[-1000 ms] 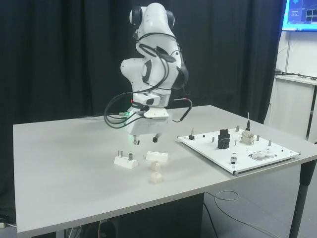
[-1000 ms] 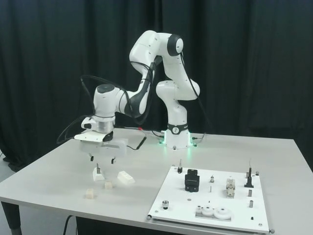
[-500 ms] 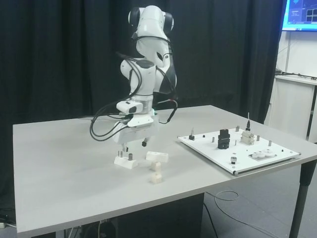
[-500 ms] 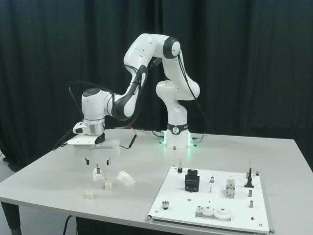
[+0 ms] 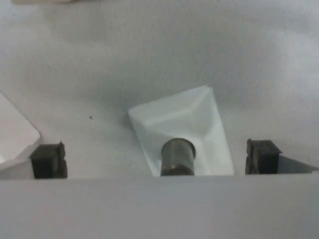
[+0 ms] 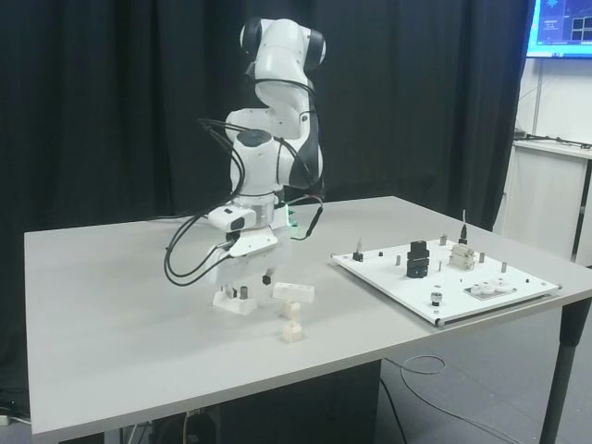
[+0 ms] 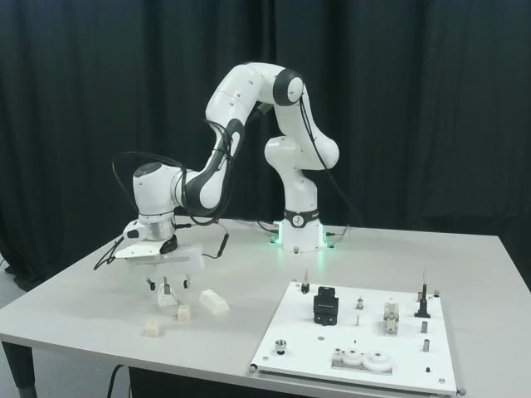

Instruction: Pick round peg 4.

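Observation:
A short dark grey round peg (image 5: 177, 156) stands upright in a white holder block (image 5: 187, 122) on the grey table. My gripper (image 5: 155, 159) is open, with one black fingertip on each side of the peg and a gap to both. From the first room view, the gripper (image 6: 245, 278) hangs low over the holder (image 6: 233, 301), whose peg (image 6: 242, 292) sits between the fingers. The second room view shows the gripper (image 7: 167, 283) just above the holder (image 7: 168, 299), with the peg (image 7: 166, 289) standing between the fingers.
A long white block (image 6: 293, 292) and two small pale cubes (image 6: 290, 331) lie just beside the holder. Another white block edge (image 5: 15, 134) shows close to one finger. A white assembly board (image 6: 518, 289) with several small parts lies farther along the table.
The arm has swung across the table and come down over the holder. The open fingers, which hung higher and off to one side, now stand on either side of the peg.

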